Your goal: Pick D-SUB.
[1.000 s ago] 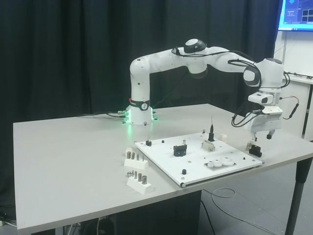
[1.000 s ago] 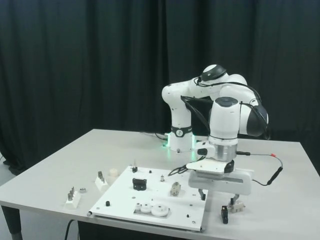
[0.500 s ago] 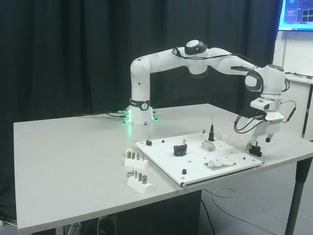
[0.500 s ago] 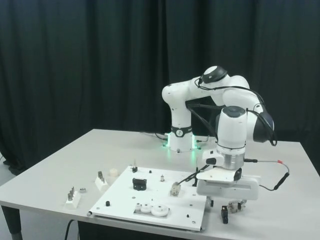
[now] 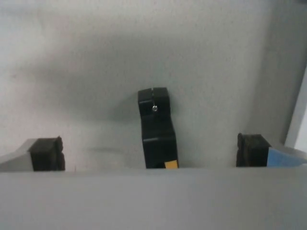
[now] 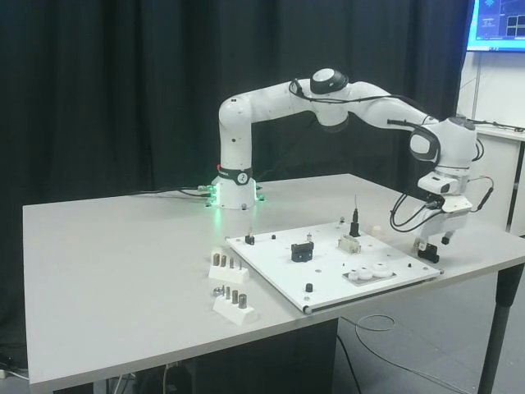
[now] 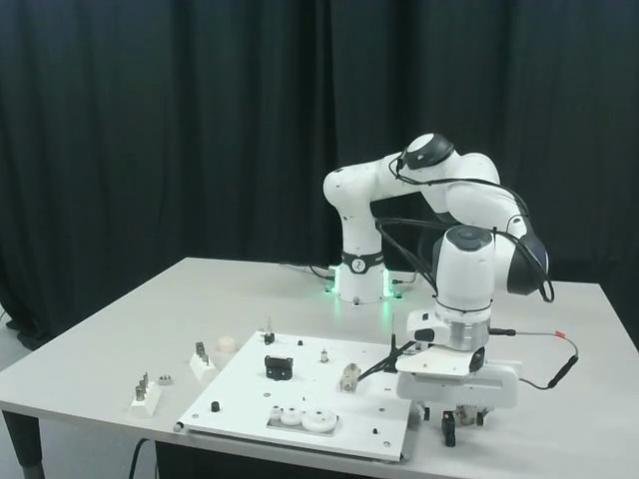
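The D-SUB (image 5: 157, 128) lies on the grey counter (image 6: 115, 246), just off the edge of the white board (image 6: 328, 263) on the side away from the robot's base, and the hand (image 5: 149, 152) hangs directly over it. In the wrist view the black connector sits between the two black fingertips (image 5: 46, 154), roughly midway, with bare counter showing on either side of it; the fingers are spread wide and grip nothing. Its long axis runs across the line that joins the two tips (so a closing stroke would likely press on its long flanks, which looks like the right way round). The move to come, as I judge it, is a straight descent and then a squeeze; no sideways correction seems called for.

The wrist view gives that centring and orientation plainly but says little about height. The first room view shows the hand (image 6: 436, 238) low, with the D-SUB (image 6: 427, 249) a small dark shape beneath it, near the board's corner. The second room view shows the hand (image 7: 457, 409) from the front, its broad white body low over the counter, with the connector (image 7: 449, 429) peeking out underneath, though whether the tips already flank it cannot be told.
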Controlling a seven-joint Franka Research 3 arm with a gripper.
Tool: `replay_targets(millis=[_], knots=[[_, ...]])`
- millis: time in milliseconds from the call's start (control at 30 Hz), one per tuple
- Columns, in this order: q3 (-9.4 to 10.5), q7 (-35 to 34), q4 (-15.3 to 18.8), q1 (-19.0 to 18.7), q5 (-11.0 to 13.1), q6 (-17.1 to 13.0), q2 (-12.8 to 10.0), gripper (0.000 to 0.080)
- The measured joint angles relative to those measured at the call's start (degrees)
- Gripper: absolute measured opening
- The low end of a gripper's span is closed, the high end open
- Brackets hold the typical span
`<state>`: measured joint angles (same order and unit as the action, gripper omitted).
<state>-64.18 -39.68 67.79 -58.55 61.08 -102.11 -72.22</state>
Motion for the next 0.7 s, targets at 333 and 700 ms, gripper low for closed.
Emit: replay_targets(millis=[333,700], knots=[[0.58,-0.05,1.28,-0.57,0.00,-0.15,0.00,0.0800],[1.19,-0.51,2.41,-1.23,0.00,-0.95,0.00,0.0800]])
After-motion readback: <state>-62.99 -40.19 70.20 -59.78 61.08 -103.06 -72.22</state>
